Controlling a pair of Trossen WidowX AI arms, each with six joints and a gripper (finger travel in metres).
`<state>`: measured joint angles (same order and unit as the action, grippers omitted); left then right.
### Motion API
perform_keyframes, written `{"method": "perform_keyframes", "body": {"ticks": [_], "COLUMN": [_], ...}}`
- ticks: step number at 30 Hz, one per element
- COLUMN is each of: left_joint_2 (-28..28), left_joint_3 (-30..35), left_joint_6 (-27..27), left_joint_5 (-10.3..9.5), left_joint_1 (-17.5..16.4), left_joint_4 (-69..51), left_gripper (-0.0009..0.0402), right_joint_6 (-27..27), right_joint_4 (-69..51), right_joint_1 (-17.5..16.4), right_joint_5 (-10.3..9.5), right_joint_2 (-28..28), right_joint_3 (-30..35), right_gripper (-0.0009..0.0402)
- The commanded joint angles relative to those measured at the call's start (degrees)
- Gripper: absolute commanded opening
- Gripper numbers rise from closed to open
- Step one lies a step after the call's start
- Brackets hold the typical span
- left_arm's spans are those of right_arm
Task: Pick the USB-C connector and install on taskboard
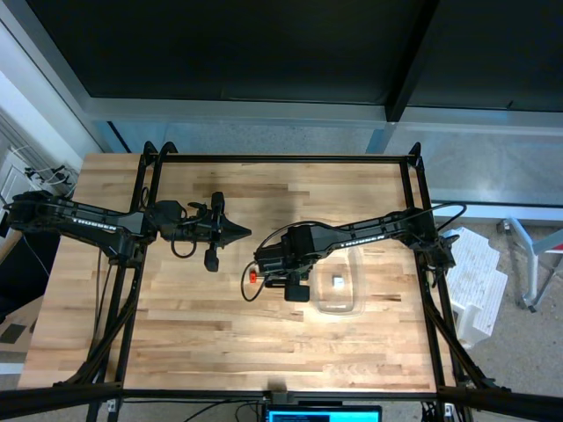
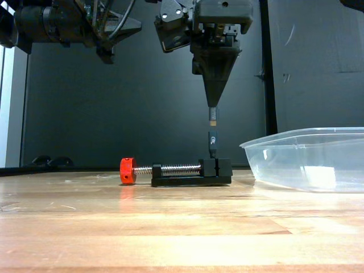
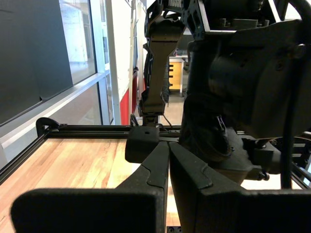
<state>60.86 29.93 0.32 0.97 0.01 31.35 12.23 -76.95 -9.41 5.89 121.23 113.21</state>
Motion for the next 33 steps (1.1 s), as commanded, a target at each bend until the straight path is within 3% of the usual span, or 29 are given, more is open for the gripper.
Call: {"method": "perform_keyframes", "body": {"ticks": [1, 33], "left_joint_2": [0.0, 0.0], "left_joint_3": [0.0, 0.0], "left_joint_6": [0.0, 0.0], "left_joint_5": [0.02, 0.02], "left_joint_1": [0.0, 0.0], "left_joint_4": [0.0, 0.0], "left_gripper": [0.0000, 0.0000], "right_joint_6": [-0.2, 0.8], "right_joint_4": [0.0, 0.1], "right_joint_1": [0.0, -0.4], "right_joint_5": [0.07, 0.11], "right_joint_2": [1.0, 1.0], "right_joint_3": [0.9, 0.2], "right_gripper": [0.0000, 0.0000]}}
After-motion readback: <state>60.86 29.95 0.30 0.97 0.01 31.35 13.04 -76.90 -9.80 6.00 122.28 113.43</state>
